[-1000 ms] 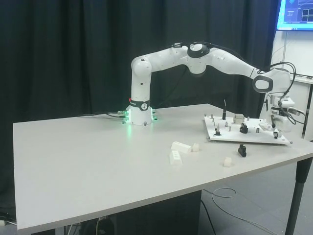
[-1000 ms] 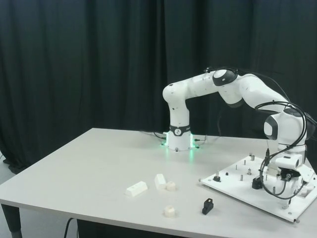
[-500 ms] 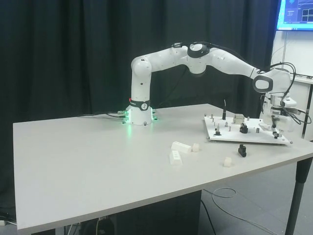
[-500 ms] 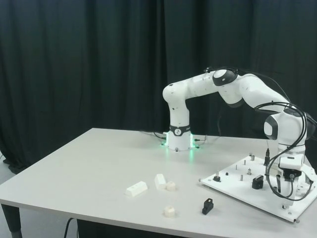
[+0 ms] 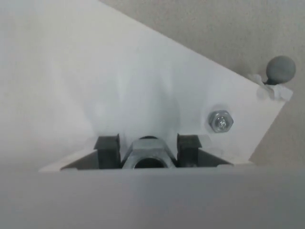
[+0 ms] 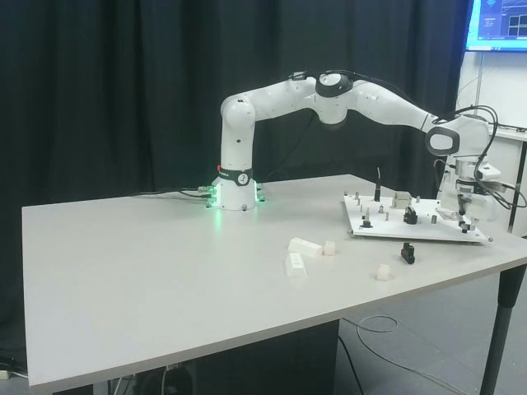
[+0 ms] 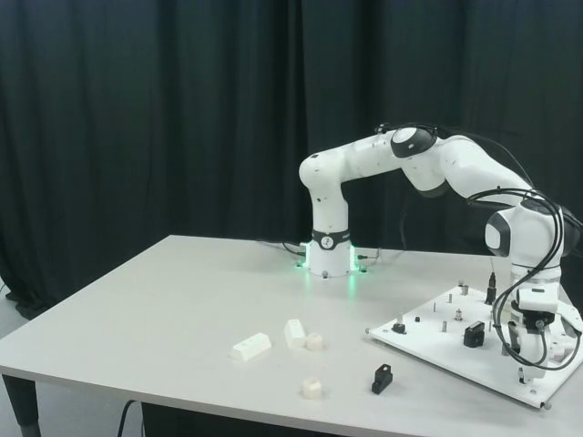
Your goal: Remove bolt 4.
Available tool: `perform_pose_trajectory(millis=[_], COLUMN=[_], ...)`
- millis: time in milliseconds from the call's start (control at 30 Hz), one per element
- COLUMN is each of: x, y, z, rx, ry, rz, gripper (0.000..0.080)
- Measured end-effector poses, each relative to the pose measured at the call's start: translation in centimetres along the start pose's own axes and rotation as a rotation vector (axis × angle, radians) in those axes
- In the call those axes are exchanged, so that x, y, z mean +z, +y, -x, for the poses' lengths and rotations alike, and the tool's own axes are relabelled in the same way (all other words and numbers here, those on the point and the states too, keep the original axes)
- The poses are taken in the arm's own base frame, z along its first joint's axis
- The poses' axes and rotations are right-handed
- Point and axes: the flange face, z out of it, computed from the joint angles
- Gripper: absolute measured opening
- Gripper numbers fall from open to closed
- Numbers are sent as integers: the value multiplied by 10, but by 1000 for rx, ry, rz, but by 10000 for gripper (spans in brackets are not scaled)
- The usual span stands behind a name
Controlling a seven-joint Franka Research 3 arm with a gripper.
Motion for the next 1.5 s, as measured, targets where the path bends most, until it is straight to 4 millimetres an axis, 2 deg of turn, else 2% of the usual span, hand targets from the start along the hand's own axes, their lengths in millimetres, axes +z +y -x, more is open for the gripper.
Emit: perform_pose_trajectory(millis=[500, 800, 1500], x=[-1, -1, -20], y=[2, 3, 15], z=[0, 0, -6], rx=[-16, -84, -183], ry=[2, 4, 39], rz=[-16, -23, -26], gripper=[255, 255, 255])
